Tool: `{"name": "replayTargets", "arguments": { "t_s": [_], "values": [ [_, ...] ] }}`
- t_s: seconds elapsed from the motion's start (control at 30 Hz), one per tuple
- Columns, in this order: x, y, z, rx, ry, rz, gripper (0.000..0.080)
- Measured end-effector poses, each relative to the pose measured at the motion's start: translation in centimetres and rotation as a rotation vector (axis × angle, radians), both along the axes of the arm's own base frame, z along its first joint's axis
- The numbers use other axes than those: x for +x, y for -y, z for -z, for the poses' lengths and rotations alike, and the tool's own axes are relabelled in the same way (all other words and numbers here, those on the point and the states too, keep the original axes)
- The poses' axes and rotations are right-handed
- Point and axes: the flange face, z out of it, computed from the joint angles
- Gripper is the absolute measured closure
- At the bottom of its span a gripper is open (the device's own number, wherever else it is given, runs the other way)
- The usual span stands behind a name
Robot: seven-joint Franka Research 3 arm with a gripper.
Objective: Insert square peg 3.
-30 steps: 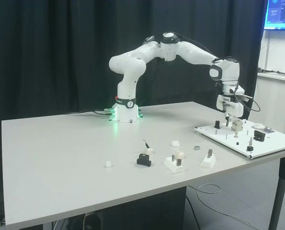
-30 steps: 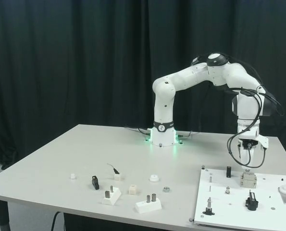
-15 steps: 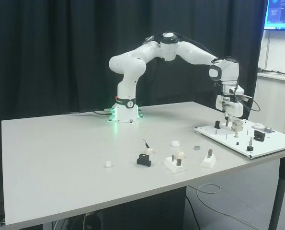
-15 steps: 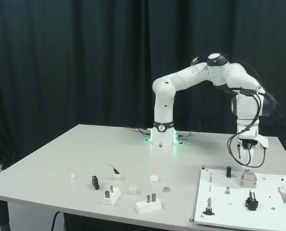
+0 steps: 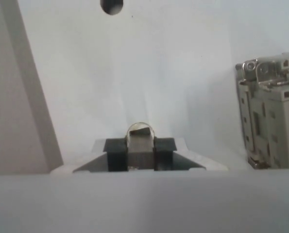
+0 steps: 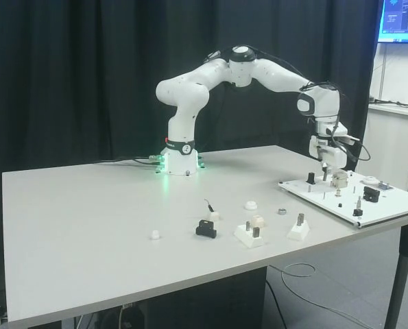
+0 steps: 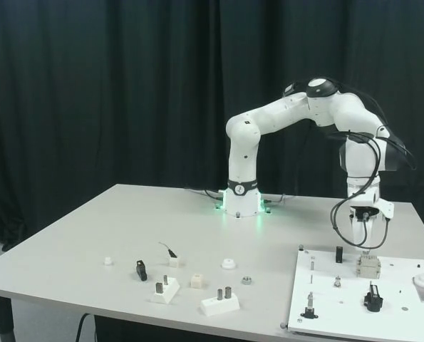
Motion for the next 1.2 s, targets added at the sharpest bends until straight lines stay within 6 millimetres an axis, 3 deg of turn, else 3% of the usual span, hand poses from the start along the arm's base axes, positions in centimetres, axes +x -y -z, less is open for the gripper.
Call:
{"name": "replayTargets", "arguments": {
  "t_s": [1.2],
  "values": [
    [-0.01,0.89,0.15,0.05,0.013,-0.139,0.0692]
  ]
}}
